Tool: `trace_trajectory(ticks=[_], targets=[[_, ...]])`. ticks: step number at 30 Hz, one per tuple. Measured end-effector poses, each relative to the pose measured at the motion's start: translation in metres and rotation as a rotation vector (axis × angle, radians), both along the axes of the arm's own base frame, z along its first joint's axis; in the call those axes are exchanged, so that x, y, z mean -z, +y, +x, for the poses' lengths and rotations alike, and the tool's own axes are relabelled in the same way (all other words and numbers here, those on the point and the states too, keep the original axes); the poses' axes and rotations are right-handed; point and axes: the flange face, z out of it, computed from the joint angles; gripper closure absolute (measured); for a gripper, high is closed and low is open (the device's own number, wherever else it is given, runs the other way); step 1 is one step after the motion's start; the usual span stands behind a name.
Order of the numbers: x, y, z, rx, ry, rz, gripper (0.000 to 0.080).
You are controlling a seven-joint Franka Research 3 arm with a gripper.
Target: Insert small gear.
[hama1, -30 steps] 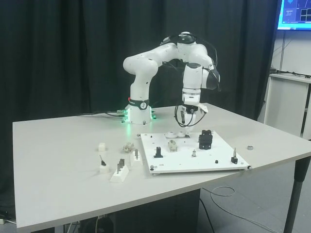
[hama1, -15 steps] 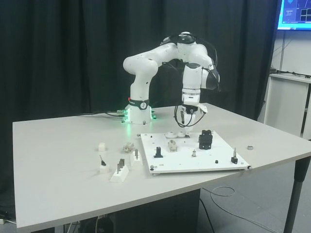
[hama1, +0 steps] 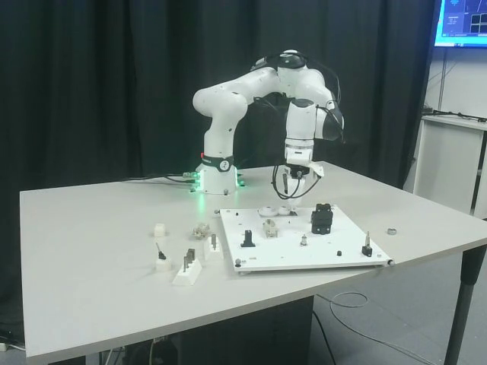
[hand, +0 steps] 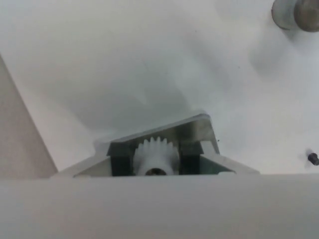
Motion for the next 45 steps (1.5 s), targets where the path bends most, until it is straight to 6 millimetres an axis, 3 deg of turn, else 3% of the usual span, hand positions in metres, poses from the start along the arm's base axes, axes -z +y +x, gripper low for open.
trace_trajectory(ticks=[10, 11, 12, 13, 17, 18, 28, 45], targets=[[-0.003, 0.004, 0.001, 0.053, 0.003, 0.0, 0.0585], [-0.004, 0.005, 0.001, 0.057, 0.004, -0.001, 0.0332], [-0.005, 0.006, 0.001, 0.063, 0.006, -0.001, 0.0332], [-0.007, 0.007, 0.001, 0.069, 0.007, -0.002, 0.0072], [-0.015, 0.011, 0.0, 0.109, 0.017, -0.011, 0.0072], [-0.017, 0.012, -0.001, 0.124, 0.022, -0.013, 0.0019], [-0.034, 0.022, -0.007, 0.269, 0.052, -0.055, 0.0006], [-0.024, 0.031, -0.017, 0.317, 0.071, -0.074, 0.0003]])
